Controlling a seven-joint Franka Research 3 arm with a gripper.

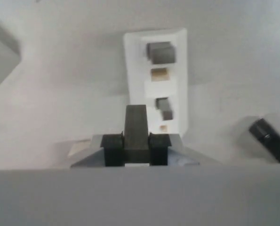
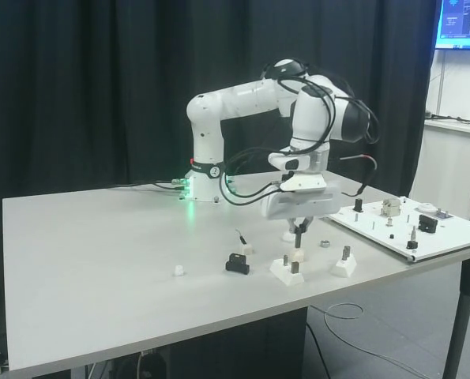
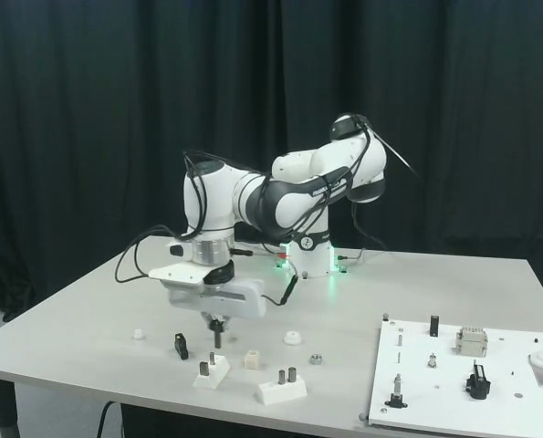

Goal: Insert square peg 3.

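The arm [image 3: 253, 201] reaches out low over the front of the worktop [image 2: 92, 245], and the gripper [image 1: 136, 141] hangs above the small white blocks there. In the wrist view the black fingers [image 1: 112, 147] are clamped on a dark square peg [image 1: 136, 129], which stands upright between them with its lower end pointing down. From the first room view the peg [image 2: 298, 234] hangs clear of the worktop, just above a white base [image 2: 288, 271] that already carries a short dark peg. The wrist view shows this base [image 1: 156, 75] lying below and ahead of the held peg, with a row of square sockets, two of them filled by grey pegs. A second white block [image 3: 281, 388] sits just beside it, and a small black clip [image 2: 236, 264] lies near on the worktop. A white board [image 3: 463, 379] with more parts rests well apart, at the worktop's far side.
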